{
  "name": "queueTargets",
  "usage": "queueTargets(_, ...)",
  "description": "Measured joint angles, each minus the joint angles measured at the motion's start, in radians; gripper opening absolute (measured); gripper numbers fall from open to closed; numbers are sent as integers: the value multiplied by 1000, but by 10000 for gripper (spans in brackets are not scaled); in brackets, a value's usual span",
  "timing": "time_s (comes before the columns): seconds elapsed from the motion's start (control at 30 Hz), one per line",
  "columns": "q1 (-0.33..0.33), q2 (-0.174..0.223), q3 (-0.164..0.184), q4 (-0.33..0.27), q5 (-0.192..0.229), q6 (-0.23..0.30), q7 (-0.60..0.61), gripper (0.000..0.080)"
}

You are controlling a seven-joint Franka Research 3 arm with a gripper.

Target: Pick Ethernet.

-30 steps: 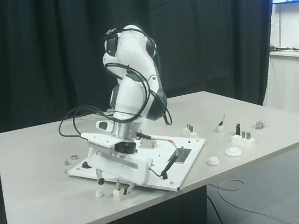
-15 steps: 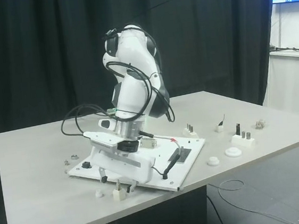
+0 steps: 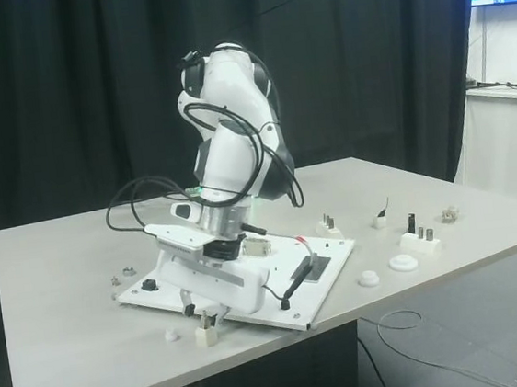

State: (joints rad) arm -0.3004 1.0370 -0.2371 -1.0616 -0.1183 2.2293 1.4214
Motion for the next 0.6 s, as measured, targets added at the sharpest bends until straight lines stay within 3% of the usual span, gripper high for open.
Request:
queueTargets(0.3, 0, 0, 6, 2, 0, -5, 0, 463)
queueTargets(0.33, 0, 0, 6, 2, 0, -5, 0, 133)
queueTargets(0.47, 1, 0, 7, 2, 0, -6, 0, 133)
queueTargets(0.5, 1, 0, 7, 2, 0, -6, 0, 68)
queueTargets(0.6, 1, 0, 7, 2, 0, -6, 0, 68)
